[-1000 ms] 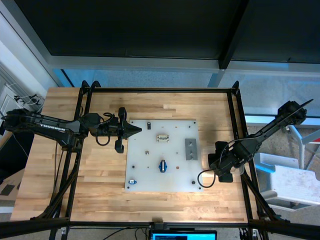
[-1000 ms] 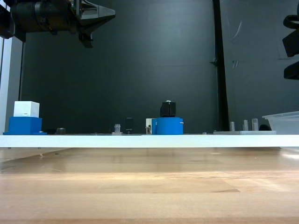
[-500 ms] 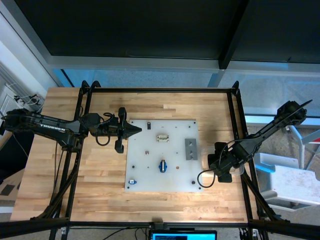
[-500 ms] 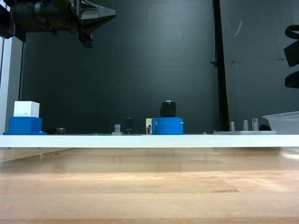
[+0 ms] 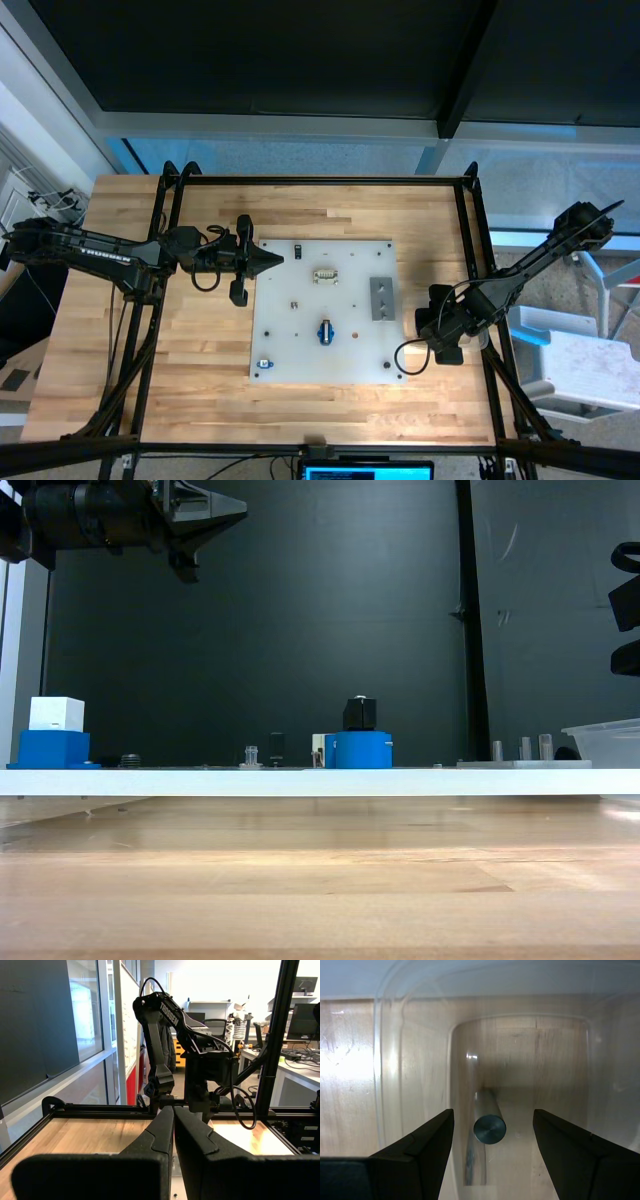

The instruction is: Pick the 16mm cylinder and place it in the taskboard

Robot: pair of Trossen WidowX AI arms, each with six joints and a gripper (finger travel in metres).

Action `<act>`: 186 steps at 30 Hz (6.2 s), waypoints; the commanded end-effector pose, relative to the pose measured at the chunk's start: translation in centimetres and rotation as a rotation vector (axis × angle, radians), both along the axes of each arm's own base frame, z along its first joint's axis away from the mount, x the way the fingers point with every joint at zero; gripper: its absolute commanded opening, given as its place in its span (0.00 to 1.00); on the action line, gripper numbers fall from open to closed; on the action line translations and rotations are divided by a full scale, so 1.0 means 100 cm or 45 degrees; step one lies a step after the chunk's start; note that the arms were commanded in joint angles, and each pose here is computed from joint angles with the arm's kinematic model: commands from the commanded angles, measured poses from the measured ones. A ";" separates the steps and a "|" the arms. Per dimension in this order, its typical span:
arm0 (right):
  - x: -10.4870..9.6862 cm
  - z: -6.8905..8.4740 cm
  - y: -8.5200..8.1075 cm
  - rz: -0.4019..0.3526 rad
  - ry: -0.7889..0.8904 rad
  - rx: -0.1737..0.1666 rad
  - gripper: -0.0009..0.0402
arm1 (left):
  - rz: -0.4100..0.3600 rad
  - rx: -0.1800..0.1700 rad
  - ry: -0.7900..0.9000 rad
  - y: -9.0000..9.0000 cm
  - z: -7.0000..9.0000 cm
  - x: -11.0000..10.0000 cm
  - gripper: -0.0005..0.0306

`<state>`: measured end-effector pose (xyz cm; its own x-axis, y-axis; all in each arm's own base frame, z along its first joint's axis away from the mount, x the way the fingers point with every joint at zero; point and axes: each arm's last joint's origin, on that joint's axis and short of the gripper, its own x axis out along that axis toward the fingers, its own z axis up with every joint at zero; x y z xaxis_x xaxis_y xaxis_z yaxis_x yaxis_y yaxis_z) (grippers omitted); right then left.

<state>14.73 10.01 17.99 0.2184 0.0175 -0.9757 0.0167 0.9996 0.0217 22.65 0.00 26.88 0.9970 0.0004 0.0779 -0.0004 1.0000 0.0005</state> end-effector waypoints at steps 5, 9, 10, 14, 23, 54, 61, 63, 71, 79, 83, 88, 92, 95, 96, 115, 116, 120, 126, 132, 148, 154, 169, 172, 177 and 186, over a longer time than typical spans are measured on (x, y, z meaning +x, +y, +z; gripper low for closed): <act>0.000 -0.002 -0.001 -0.003 0.003 0.001 0.50 | 0.000 0.001 0.000 0.000 0.000 0.000 0.02; 0.000 -0.002 0.000 -0.003 0.002 0.002 0.46 | 0.000 0.001 0.000 0.000 0.000 0.000 0.02; 0.000 -0.002 0.000 -0.003 0.003 0.004 0.44 | 0.000 0.001 0.000 0.000 0.000 0.000 0.02; 0.000 -0.002 0.000 -0.003 -0.001 0.006 0.39 | 0.000 0.001 0.000 0.000 0.000 0.000 0.02; 0.000 -0.002 0.000 -0.003 -0.005 0.009 0.31 | 0.000 0.001 0.000 0.000 0.000 0.000 0.02; 0.002 0.008 0.001 0.002 -0.006 0.016 0.07 | 0.000 0.001 0.000 0.000 0.000 0.000 0.02; 0.003 0.017 0.002 0.003 -0.026 0.030 0.07 | 0.000 0.001 0.000 0.000 0.000 0.000 0.02; 0.003 0.021 0.002 0.003 -0.017 0.023 0.07 | 0.000 0.001 0.000 0.000 0.000 0.000 0.02; 0.000 0.041 0.000 0.003 -0.007 0.015 0.07 | 0.000 0.001 0.000 0.000 0.000 0.000 0.02; -0.003 0.064 -0.002 0.003 -0.002 0.011 0.07 | 0.000 0.001 0.000 0.000 0.000 0.000 0.02; -0.003 0.075 -0.002 0.003 -0.001 0.010 0.07 | 0.000 0.001 0.000 0.000 0.000 0.000 0.02; -0.002 0.084 -0.002 0.001 -0.018 0.010 0.07 | 0.000 0.000 0.000 0.000 0.000 0.000 0.02; -0.003 0.084 -0.002 0.000 -0.014 0.008 0.07 | 0.000 0.001 0.000 0.000 0.000 0.000 0.02; -0.002 0.083 -0.002 0.000 -0.013 0.006 0.07 | 0.000 0.000 0.000 0.000 0.000 0.000 0.02; -0.002 0.083 -0.002 -0.001 -0.012 0.006 0.07 | 0.000 0.001 0.000 0.000 0.000 0.000 0.02; 0.025 0.085 0.005 -0.051 0.006 -0.014 0.07 | 0.000 0.001 0.000 0.000 0.000 0.000 0.02; 0.028 0.085 0.005 -0.047 0.004 -0.018 0.07 | 0.000 0.000 0.000 0.000 0.000 0.000 0.02; 0.040 0.087 0.006 -0.060 -0.017 -0.056 0.07 | 0.000 0.001 0.000 0.000 0.000 0.000 0.02; 0.060 0.088 0.011 -0.059 -0.025 -0.056 0.07 | 0.000 0.000 0.000 0.000 0.000 0.000 0.02; 0.080 0.088 0.014 -0.054 -0.023 -0.068 0.07 | 0.000 0.000 0.000 0.000 0.000 0.000 0.02; 0.127 0.082 0.014 -0.059 -0.030 -0.068 0.07 | 0.000 0.001 0.000 0.000 0.000 0.000 0.02; 0.143 0.078 0.010 -0.042 -0.018 -0.076 0.07 | 0.000 0.000 0.000 0.000 0.000 0.000 0.02; 0.167 0.057 0.006 -0.029 -0.036 -0.019 0.07 | 0.000 0.001 0.000 0.000 0.000 0.000 0.02; 0.169 0.057 0.006 -0.025 -0.049 -0.014 0.07 | 0.000 0.000 0.000 0.000 0.000 0.000 0.02; 0.176 0.052 0.008 -0.025 -0.038 -0.013 0.07 | 0.000 0.001 0.000 0.000 0.000 0.000 0.02; 0.181 0.050 0.008 -0.021 -0.040 -0.016 0.07 | 0.000 0.000 0.000 0.000 0.000 0.000 0.02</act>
